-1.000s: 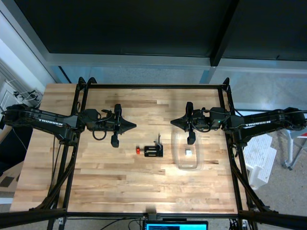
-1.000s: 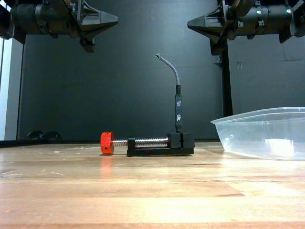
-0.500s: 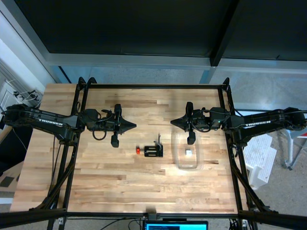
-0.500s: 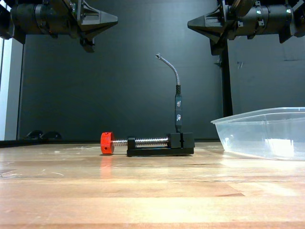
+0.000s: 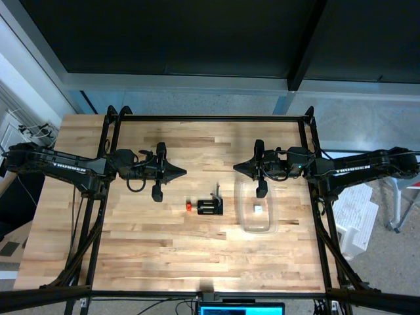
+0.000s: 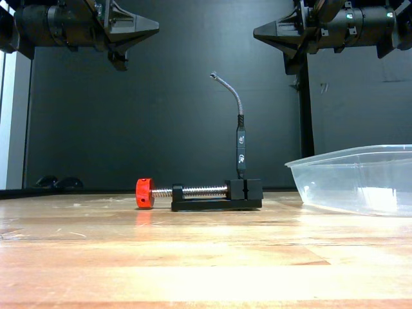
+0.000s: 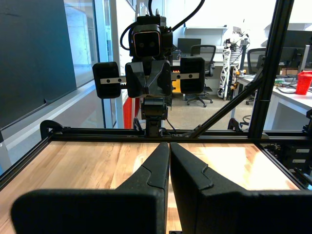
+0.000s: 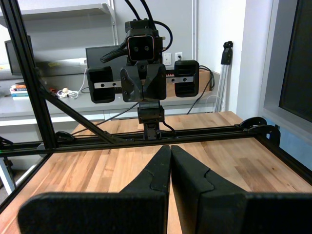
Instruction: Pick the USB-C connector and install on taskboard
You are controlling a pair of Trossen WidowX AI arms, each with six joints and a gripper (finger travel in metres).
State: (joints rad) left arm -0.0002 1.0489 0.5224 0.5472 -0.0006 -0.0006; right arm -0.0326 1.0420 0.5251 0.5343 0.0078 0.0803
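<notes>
The left gripper (image 5: 184, 172) and right gripper (image 5: 235, 167) hang high above the tabletop (image 5: 164, 249), tips facing each other, each with its fingers pressed together and holding nothing. Between and below them sits the taskboard (image 6: 216, 195). The USB-C connector (image 6: 240, 145) stands upright in the taskboard's right end. A clear plastic tray (image 6: 347, 181) lies just right of it, with a small white square piece (image 5: 258, 208) inside.

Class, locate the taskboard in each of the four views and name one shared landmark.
High view: taskboard near the middle, between and nearer than the left gripper and right gripper.
Low view: taskboard centred, both grippers high above.
Left wrist view: not in it.
Right wrist view: not in it.
Shared landmark: clear tray, right of the taskboard in high and low views.
</notes>
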